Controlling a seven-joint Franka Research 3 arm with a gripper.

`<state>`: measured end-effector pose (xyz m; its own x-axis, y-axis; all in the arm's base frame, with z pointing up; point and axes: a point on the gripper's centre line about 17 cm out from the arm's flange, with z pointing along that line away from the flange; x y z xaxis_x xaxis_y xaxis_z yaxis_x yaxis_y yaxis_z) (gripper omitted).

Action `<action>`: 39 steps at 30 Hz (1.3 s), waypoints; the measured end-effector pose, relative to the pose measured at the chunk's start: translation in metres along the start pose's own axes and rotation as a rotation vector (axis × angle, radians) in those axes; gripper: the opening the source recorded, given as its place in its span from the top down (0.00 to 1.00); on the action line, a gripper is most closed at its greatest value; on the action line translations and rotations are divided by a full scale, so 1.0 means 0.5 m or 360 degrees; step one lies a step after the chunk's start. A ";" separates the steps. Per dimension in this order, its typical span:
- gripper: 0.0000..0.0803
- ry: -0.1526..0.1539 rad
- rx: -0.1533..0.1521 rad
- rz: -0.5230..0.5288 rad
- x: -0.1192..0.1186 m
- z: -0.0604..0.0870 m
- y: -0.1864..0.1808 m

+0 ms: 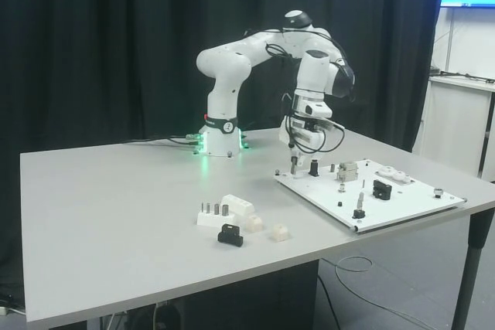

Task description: Insert square peg 4.

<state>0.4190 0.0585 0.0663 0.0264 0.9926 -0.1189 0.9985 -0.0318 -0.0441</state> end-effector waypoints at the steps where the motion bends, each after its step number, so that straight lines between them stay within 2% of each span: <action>1: 0.81 0.0000 0.0004 -0.0006 0.003 0.000 -0.003; 8: 0.81 -0.0004 0.0025 -0.0032 0.013 0.003 -0.019; 21: 0.81 -0.0006 0.0039 -0.0018 0.005 0.011 -0.033; 39: 0.81 0.0018 0.0045 -0.0016 0.021 0.031 -0.037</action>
<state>0.4001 0.0676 0.0503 0.0171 0.9941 -0.1073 0.9970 -0.0250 -0.0730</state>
